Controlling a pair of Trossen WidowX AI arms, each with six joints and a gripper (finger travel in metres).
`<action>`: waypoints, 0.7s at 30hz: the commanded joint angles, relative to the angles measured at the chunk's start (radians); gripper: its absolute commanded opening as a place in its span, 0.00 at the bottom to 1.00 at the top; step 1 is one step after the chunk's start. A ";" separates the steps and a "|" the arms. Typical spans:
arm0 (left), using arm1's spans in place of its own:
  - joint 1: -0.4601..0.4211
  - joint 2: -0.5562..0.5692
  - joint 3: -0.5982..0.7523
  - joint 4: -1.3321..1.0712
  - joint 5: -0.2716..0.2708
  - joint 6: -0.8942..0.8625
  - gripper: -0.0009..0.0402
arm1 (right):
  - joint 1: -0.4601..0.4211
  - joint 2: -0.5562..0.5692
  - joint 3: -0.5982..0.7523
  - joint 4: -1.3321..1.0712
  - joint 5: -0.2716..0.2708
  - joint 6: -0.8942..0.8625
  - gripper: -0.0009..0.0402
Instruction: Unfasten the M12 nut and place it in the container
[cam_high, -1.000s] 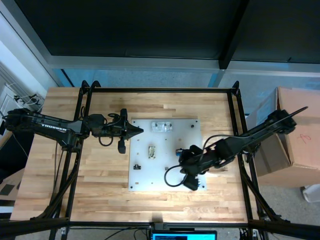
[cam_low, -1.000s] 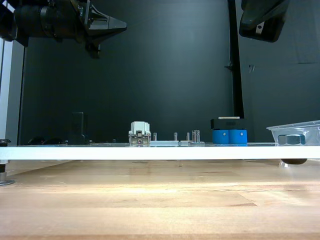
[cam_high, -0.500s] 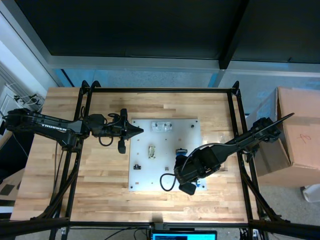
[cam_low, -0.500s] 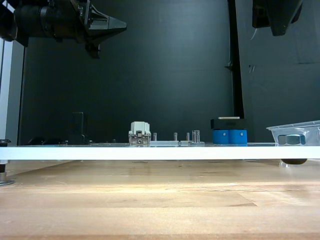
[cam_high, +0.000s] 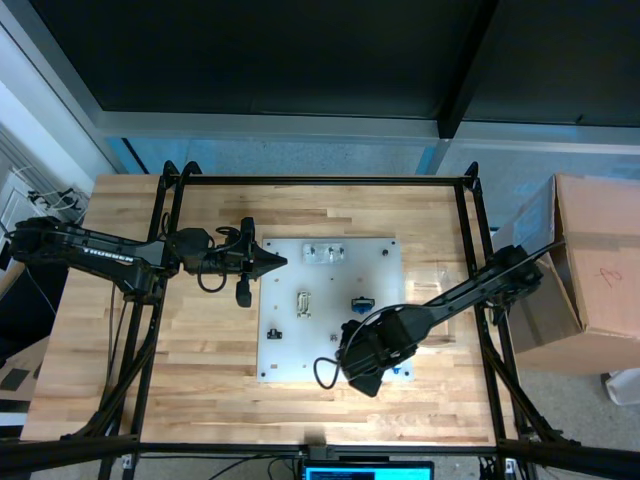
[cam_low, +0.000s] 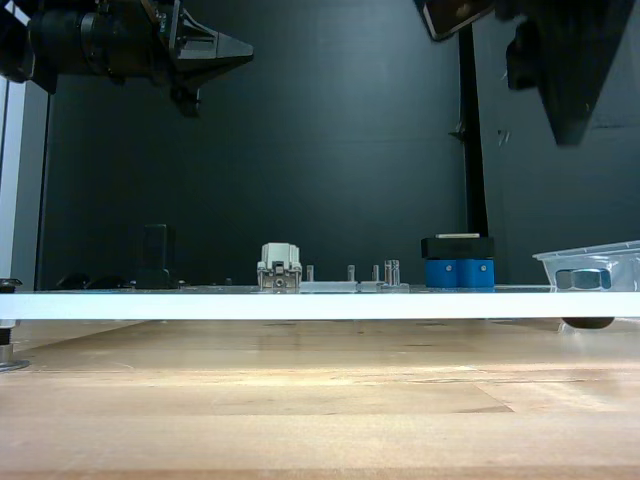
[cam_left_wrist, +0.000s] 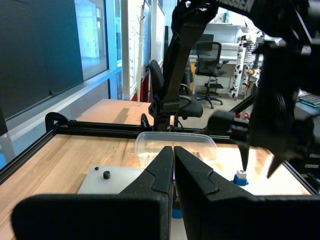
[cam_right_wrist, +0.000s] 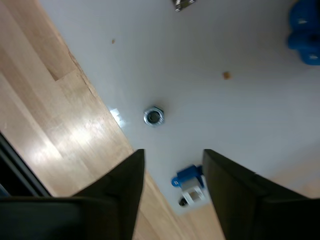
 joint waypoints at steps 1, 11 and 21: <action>0.000 0.000 0.000 0.000 0.000 0.000 0.02 | -0.001 0.037 -0.001 0.024 -0.012 0.011 0.57; 0.000 0.000 0.000 0.000 0.000 0.000 0.02 | -0.002 0.058 -0.040 0.077 0.003 0.014 0.71; 0.000 0.000 0.000 0.000 0.000 0.000 0.02 | -0.002 0.071 -0.147 0.203 0.003 0.056 0.63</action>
